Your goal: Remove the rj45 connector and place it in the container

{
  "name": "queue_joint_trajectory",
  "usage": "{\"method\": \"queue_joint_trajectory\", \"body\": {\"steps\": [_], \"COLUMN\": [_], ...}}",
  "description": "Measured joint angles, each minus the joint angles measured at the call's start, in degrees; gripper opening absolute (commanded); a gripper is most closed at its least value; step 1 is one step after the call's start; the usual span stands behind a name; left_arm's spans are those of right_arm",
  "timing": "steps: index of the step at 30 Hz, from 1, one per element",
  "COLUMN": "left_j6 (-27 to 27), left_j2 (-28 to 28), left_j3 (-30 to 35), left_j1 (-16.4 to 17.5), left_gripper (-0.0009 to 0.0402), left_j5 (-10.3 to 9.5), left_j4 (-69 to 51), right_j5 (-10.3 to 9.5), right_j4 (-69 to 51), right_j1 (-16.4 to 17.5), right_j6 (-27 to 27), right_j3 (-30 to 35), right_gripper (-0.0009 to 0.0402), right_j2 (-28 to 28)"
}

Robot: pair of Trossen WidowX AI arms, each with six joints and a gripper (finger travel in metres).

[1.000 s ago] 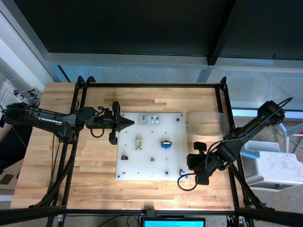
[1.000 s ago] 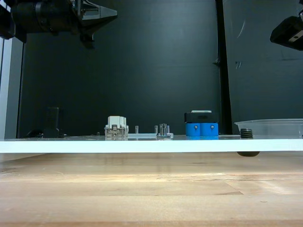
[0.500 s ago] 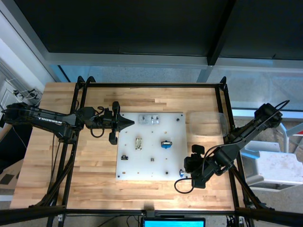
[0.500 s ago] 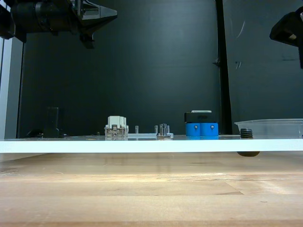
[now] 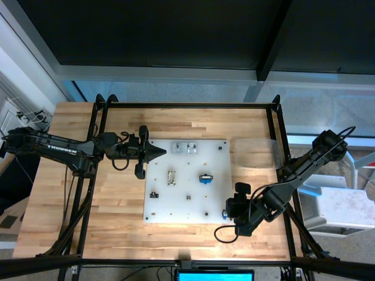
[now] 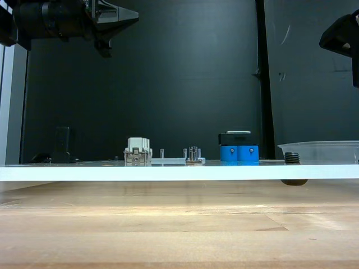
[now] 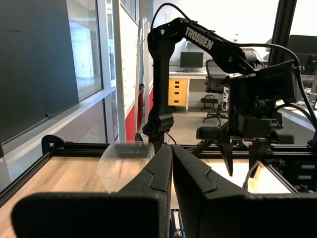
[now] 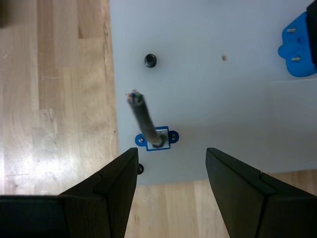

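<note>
The rj45 connector [image 8: 157, 139] sits plugged into a small blue socket block, its short grey cable stub [image 8: 142, 113] sticking up from it. This is at the near right corner of the white board [image 5: 176, 202]; the connector [image 5: 224, 212] shows there as a tiny speck. My right gripper [image 8: 172, 151] hovers above it, open, one finger on each side and touching nothing. The clear container [image 5: 256, 153] rests on the table beyond the board's far right corner. My left gripper [image 5: 157, 151] is shut and empty, held high by the board's left edge.
On the board stand a blue-and-black part [image 5: 205, 178], a grey connector block [image 5: 171, 177], a clear fixture [image 5: 186, 147] and small pegs. A black frame [image 5: 279, 134] runs along the table's right side behind the container. The right arm's cable loop [image 5: 224, 233] hangs over the near table.
My right gripper has moved left and toward the near edge, and now hangs over the board's near right corner above the connector. The left arm has not moved.
</note>
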Motion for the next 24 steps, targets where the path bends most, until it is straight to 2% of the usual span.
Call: {"method": "queue_joint_trajectory", "body": {"steps": [6,14,17,24], "left_j6": [0.0,0.0,0.0,0.0], "left_j2": [0.0,0.0,0.0,0.0], "left_j3": [-0.02,-0.02,-0.02,-0.02], "left_j1": [0.0,0.0,0.0,0.0], "left_gripper": [0.0,0.0,0.0,0.0], "left_j5": [0.02,0.0,0.0,0.0], "left_j4": [-0.02,-0.02,0.0,-0.02], "right_j5": [0.24,1.77,3.02,2.99], "right_j4": [2.56,5.7,5.7,6.71], "right_j1": [0.17,0.17,0.15,0.04], "right_j6": [-1.68,-2.51,-3.17,-3.54], "right_j3": [-0.83,-3.63,-3.74,-4.59], "right_gripper": [0.019,0.019,0.019,0.019], "right_j2": [0.63,0.63,0.63,0.63]}}
